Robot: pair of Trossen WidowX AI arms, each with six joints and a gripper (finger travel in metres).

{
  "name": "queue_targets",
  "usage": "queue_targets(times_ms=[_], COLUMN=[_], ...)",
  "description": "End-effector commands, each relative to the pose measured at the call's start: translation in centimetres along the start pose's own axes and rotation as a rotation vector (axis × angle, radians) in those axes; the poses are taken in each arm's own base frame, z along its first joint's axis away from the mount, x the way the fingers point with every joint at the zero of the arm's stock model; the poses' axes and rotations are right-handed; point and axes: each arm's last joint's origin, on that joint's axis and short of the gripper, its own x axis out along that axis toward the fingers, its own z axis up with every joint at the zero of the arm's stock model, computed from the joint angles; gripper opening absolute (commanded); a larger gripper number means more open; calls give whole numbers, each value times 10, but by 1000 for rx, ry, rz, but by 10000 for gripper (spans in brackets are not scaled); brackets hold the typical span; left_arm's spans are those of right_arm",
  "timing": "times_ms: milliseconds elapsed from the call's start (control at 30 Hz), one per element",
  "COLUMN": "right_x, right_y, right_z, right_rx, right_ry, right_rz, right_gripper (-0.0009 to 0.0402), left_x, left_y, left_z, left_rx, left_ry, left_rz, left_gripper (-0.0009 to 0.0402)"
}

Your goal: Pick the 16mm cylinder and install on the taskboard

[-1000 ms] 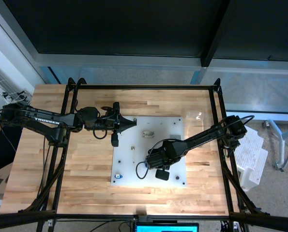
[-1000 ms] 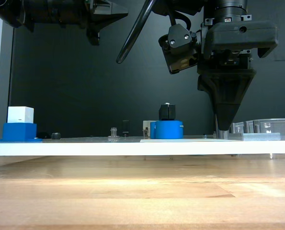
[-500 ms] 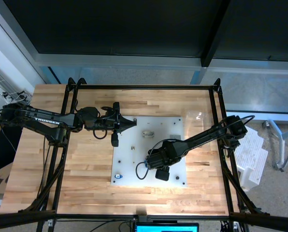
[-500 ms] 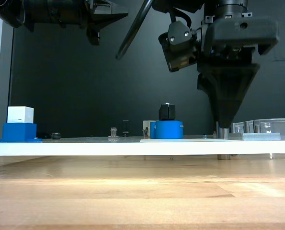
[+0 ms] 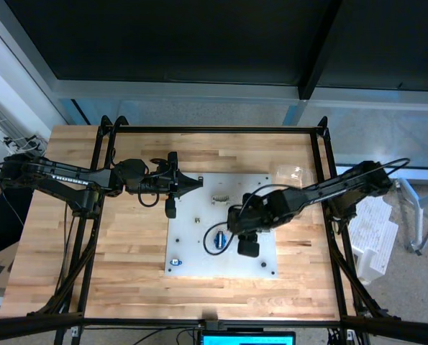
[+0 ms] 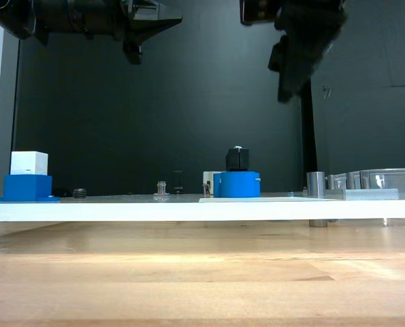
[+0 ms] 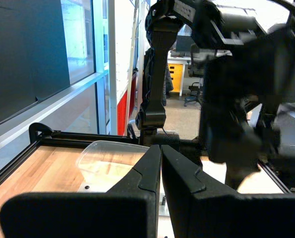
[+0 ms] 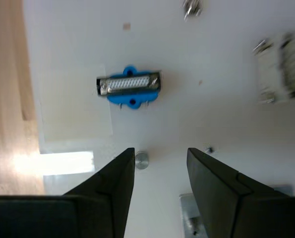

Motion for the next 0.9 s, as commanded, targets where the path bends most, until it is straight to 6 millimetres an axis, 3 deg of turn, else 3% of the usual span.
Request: queue_targets(times_ms=[33, 267, 467, 900], right_x=[-14, -37, -45, -54], right_y=[-14, -39, -61, -81], right_z=[3, 0, -12, -26], right_rx=[-12, -127, -147, -129], right_ry=[-85, -392, -644, -1051], right_rz=[16, 85, 80, 82], right_gripper=[120, 61, 0, 0], left_x=[0, 0, 0, 0], left_y=[0, 0, 0, 0], left_z=[0, 0, 0, 0], left_rx=[0, 0, 0, 0], left_ry=[0, 0, 0, 0], left_rz=[0, 0, 0, 0], left_gripper=[1, 1, 1, 1])
